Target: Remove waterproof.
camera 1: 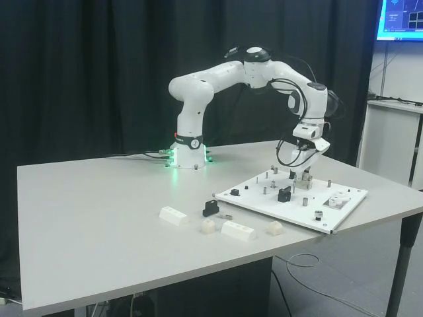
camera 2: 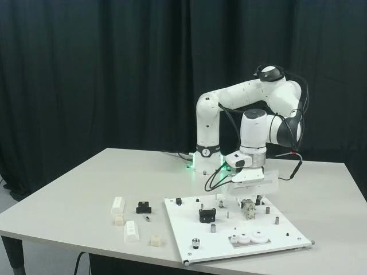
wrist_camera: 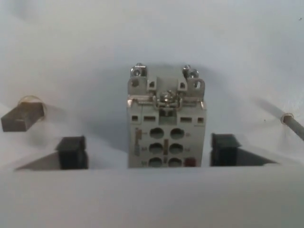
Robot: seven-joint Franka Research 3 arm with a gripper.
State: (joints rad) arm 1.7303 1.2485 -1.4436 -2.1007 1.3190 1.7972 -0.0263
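**Squaring up over the waterproof part**

On the white board (camera 2: pixel 189 243), we hang our gripper (wrist_camera: pixel 148 154) over the waterproof connector (wrist_camera: pixel 165 124), jaws wide either side, not touching it. We should descend centred, close evenly, then lift straight up.

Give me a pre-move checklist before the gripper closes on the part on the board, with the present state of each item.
1. Gripper above the white board: ok, both room views show it low over the board.
2. Connector block centred between the two black fingertips: ok in the wrist view.
3. Fingers open wide enough: ok, there is a gap on each side of the block.
4. Fingers low enough to grip the block's sides: cannot tell.
5. Neighbouring peg and small black block outside the closing path: ok, both lie outside the fingers.
6. Loose white parts on the grey table away from the arm: ok.
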